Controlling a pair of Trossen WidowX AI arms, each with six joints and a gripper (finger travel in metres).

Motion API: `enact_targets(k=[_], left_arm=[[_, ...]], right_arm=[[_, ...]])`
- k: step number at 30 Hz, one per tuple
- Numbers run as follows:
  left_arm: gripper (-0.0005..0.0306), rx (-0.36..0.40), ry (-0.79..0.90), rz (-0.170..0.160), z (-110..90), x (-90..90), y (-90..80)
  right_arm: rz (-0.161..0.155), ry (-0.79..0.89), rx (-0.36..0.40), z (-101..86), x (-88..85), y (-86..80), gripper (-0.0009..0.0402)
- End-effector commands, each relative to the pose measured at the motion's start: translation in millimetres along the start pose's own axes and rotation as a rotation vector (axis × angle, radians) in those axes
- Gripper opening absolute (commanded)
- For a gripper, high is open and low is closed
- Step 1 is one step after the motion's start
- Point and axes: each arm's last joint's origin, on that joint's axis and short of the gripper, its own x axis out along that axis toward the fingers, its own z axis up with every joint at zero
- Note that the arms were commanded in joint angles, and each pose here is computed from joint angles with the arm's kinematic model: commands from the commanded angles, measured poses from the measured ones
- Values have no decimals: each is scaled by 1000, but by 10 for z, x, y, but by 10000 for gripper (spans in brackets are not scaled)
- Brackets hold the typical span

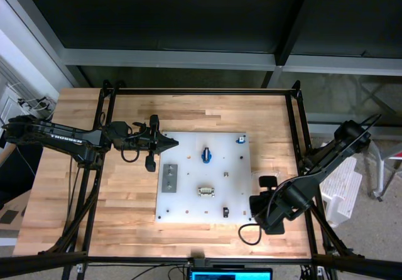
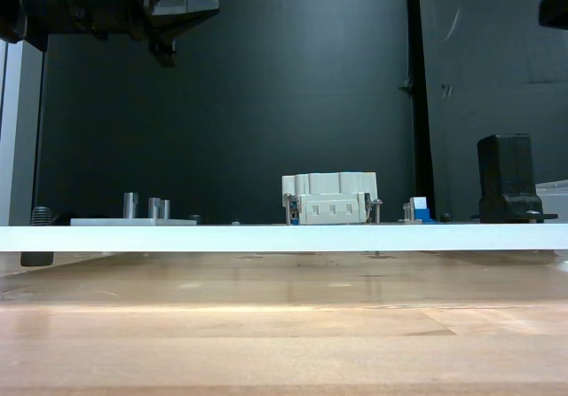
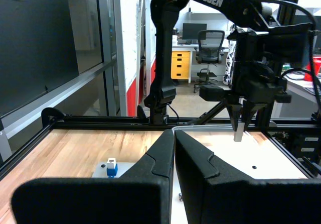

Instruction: Pick the 16mm bar and install on taskboard

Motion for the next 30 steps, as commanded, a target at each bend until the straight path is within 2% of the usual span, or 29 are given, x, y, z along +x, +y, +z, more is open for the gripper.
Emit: enact_targets(k=[1, 15, 30], left_arm=[[0, 0, -1, 0, 2, 0, 1], [0, 0, 0, 0, 1, 1, 0], [0, 0, -1, 0, 1, 1, 0]], right_arm=[[-3, 0, 10, 100, 25, 37, 9], [-24, 20, 21, 373, 183, 147, 9], [-42, 40, 54, 427, 345, 186, 9]])
